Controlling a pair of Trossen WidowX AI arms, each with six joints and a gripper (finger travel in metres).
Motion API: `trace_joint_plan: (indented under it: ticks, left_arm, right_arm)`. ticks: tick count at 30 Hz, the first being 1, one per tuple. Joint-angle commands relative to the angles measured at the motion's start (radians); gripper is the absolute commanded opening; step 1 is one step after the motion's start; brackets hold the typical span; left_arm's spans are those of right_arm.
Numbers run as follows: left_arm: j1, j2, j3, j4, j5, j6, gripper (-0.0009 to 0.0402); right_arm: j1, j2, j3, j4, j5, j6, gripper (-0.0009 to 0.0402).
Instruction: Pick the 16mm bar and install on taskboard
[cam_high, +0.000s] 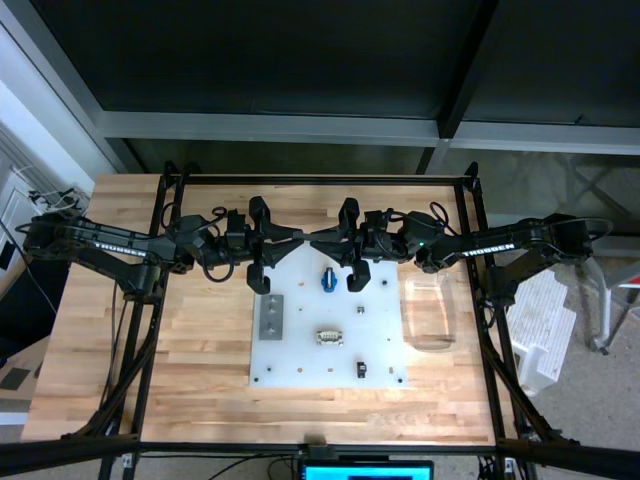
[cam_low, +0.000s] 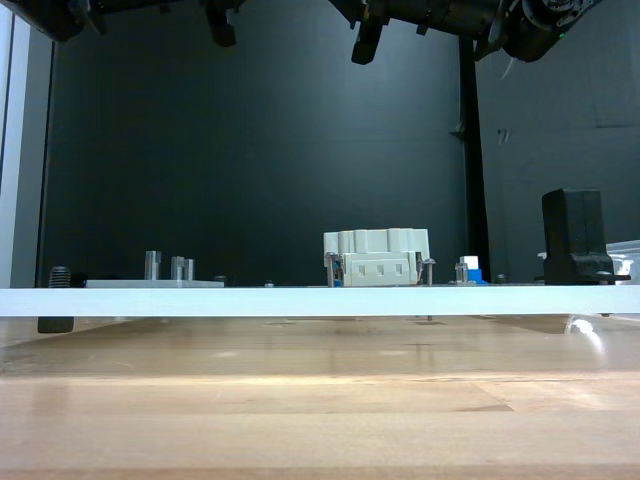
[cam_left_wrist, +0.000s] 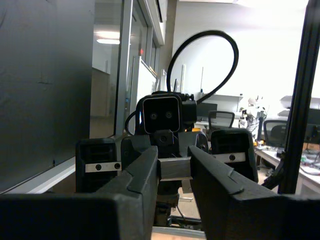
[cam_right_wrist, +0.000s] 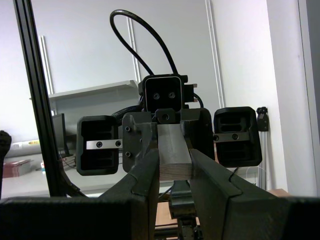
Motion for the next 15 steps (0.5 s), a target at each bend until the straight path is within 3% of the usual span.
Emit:
trace_joint_plan:
  ticks: [1,8,15]
  left_arm:
    - [0.0,0.0,0.0,0.001,0.003,-0.003,0.014]
    - [0.0,0.0,0.0,-0.004,0.001,-0.014,0.0216]
    - [0.001,-0.045,0.0,-0.137,-0.003,-0.043,0.0239]
  right_arm:
    - [0.0,0.0,0.0,0.001,0.0,-0.004,0.0042]
    - [0.0,-0.002,0.0,0.0,0.0,-0.006,0.0042]
    - [0.0,-0.03,0.0,-0.058,-0.001,-0.034,0.0041]
